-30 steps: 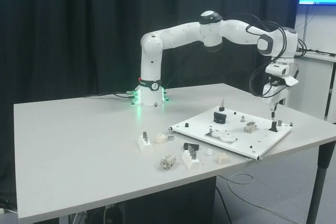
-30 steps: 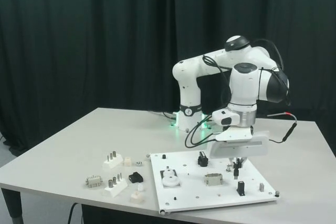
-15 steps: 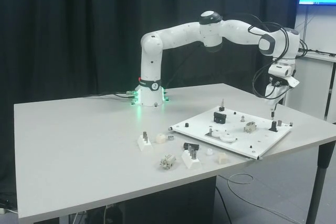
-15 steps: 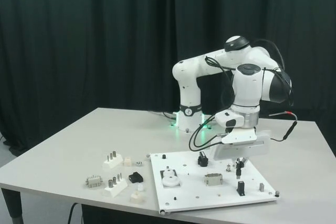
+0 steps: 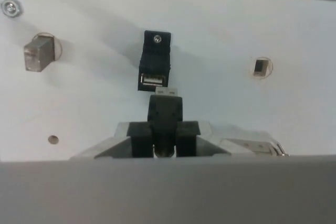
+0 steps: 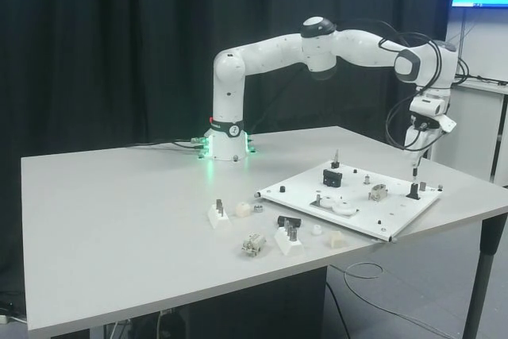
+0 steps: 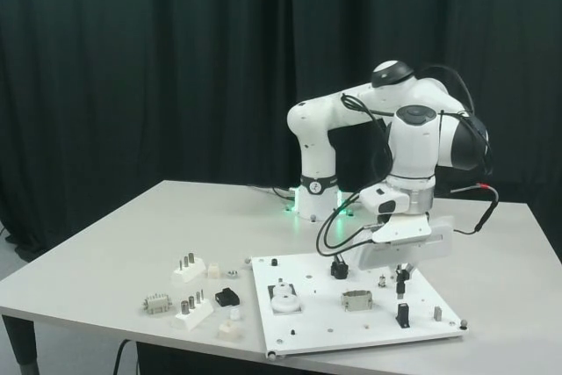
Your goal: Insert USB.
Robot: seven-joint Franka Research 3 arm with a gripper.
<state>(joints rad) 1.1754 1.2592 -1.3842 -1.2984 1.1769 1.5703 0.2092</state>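
A grey desk (image 6: pixel 119 212) fills the room in front of black curtains, and the white Franka arm (image 6: pixel 270 49) is bolted near its back edge, green light glowing at its base (image 6: pixel 225 147). The arm reaches out over the desk's right side, above a white assembly board (image 7: pixel 325 318) that lies flat near the front right corner of the desk.

The gripper (image 5: pixel 165 136) hangs above the board's right edge, its two black fingers (image 5: pixel 139 139) pinching a black USB plug (image 5: pixel 165 113) between them. The plug points straight down, metal tip (image 5: pixel 166 92) showing. In the wrist view the tip sits just beside the open mouth of a black USB socket (image 5: pixel 154 72) that stands upright on the board; the two look apart, not mated. In the second room view the plug (image 7: pixel 400 285) hangs clear above the socket block (image 7: pixel 403 314), near the board's front right corner.

Other fixtures stand on the board: a white gear (image 7: pixel 284 300) towards its left edge, a black connector (image 7: pixel 338 268) near its back edge, a grey metal connector (image 7: pixel 355 300) in the middle, a small grey peg (image 7: pixel 437 313) by the right edge.

Off the board, along the desk's front edge, lie loose parts: white blocks holding grey pins (image 7: pixel 191 267), a grey multi-pin connector (image 7: pixel 156 304), a small black piece (image 7: pixel 226 296).
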